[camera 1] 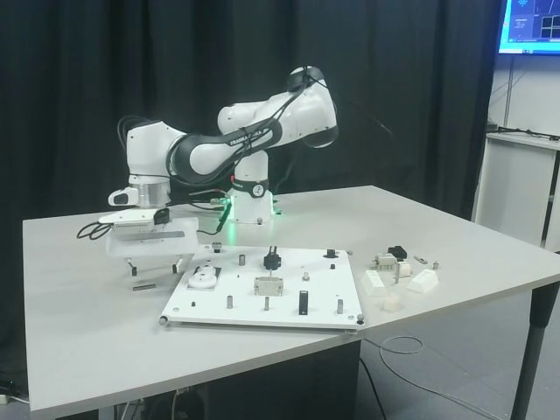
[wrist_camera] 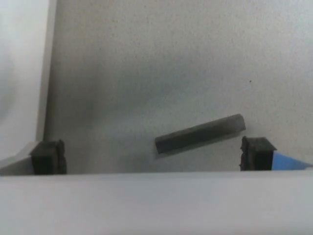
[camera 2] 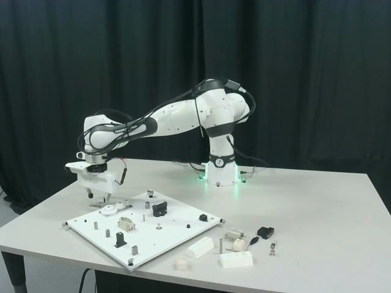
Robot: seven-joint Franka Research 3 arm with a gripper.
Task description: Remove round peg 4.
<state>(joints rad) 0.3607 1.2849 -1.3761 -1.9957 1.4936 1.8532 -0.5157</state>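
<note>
A dark grey round peg (wrist_camera: 200, 133) lies flat on the grey table, just off the white board's (camera 1: 293, 306) left edge. It shows as a small dark bar (camera 1: 143, 284) under the hand in the first room view, and as a dark bar (camera 2: 94, 206) in the second room view. My gripper (wrist_camera: 151, 156) hovers right above it, open, with the two black fingertips (wrist_camera: 47, 156) wide apart and nothing between them. The peg rests nearer one fingertip and touches neither. The gripper (camera 1: 153, 268) hangs low over the table, close to the board's round white fixture (camera 2: 110, 209).
The white board (camera 2: 174, 235) carries several upright pegs, black connectors and a metal block. Its edge (wrist_camera: 22, 73) shows beside the gripper. Loose white blocks (camera 1: 423, 282) and small connectors (camera 2: 264, 232) lie to the board's right. The arm's base (camera 1: 248, 206) stands behind, lit green.
</note>
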